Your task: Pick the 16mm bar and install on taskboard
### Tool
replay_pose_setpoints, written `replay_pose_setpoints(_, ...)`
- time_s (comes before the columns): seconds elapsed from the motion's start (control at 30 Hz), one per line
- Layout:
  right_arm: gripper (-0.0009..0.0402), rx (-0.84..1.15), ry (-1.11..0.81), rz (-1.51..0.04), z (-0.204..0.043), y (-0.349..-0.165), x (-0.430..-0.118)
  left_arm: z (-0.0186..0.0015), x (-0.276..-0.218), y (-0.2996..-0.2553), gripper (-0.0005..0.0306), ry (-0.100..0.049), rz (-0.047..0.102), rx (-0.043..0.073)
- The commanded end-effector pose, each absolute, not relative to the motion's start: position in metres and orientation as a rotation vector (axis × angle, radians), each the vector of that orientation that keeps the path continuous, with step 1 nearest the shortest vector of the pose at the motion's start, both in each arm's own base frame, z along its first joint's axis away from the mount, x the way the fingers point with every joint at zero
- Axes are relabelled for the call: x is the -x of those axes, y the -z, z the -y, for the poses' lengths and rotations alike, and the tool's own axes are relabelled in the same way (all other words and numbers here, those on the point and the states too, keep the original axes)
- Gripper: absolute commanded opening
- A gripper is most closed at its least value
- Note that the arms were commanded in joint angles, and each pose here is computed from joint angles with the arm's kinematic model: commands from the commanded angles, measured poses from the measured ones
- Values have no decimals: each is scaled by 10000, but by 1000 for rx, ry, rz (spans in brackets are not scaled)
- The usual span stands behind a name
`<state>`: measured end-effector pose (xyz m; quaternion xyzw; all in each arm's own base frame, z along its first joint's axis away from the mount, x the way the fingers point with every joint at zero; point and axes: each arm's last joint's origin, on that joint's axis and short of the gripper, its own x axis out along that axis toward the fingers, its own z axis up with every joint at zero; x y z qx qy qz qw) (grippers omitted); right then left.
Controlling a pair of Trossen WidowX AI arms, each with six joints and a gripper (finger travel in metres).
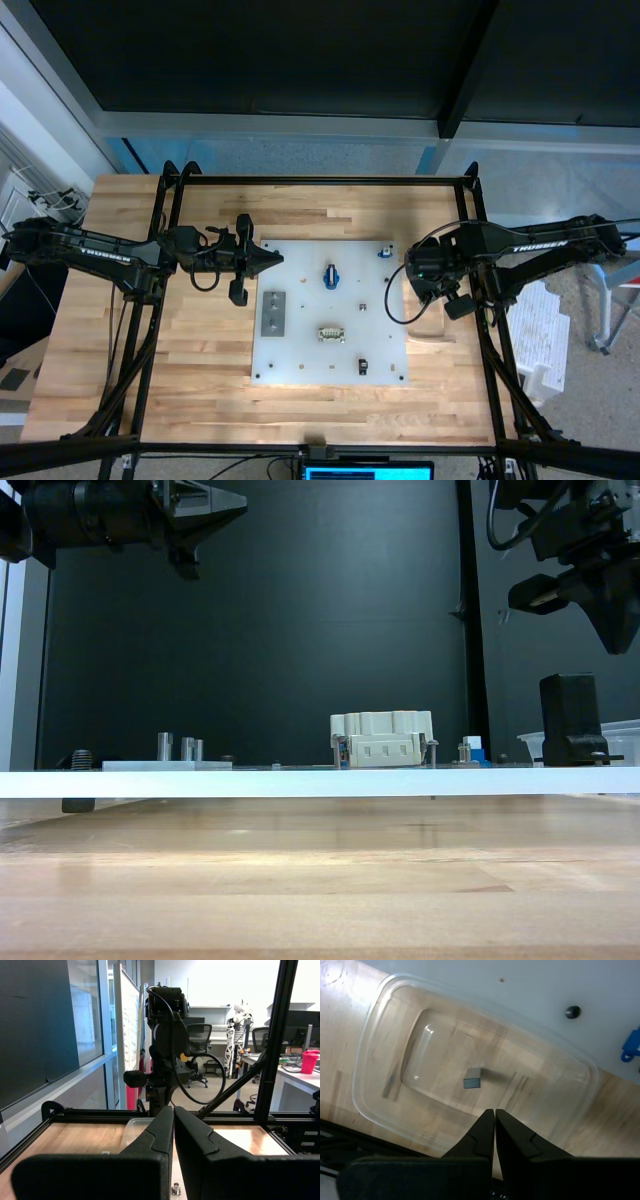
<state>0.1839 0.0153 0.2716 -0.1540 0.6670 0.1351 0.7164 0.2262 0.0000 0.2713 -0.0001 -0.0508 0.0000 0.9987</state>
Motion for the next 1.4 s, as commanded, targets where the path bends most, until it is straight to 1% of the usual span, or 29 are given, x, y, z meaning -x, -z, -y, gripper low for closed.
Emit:
replay_pose_setpoints(0.03,32,385,-277,-1490,-180,-2693,-1860,0,-2263,-2712,0,0,101,0)
replay_pose_setpoints(0.17,69,399,-279,-1485,-201,-2661,-1884,0,-2263,-2712,0,0,102,0)
replay_pose_setpoints(0.37,121,411,-297,-1512,-238,-2479,-1900,0,-2263,-2712,0,0,101,0)
replay_pose_setpoints(0.73,183,414,-299,-1505,-291,-2277,-1894,0,-2263,-2712,0,0,101,0)
replay_pose_setpoints(0.87,199,414,-300,-1500,-298,-2234,-1893,0,-2263,-2712,0,0,102,0)
replay_pose_setpoints(1.0,208,417,-307,-1511,-308,-2152,-1866,0,-2263,-2712,0,0,101,0)
replay_pose_setpoints(1.4,213,392,-303,-1507,-327,-1957,-1826,0,-2263,-2712,0,0,101,0)
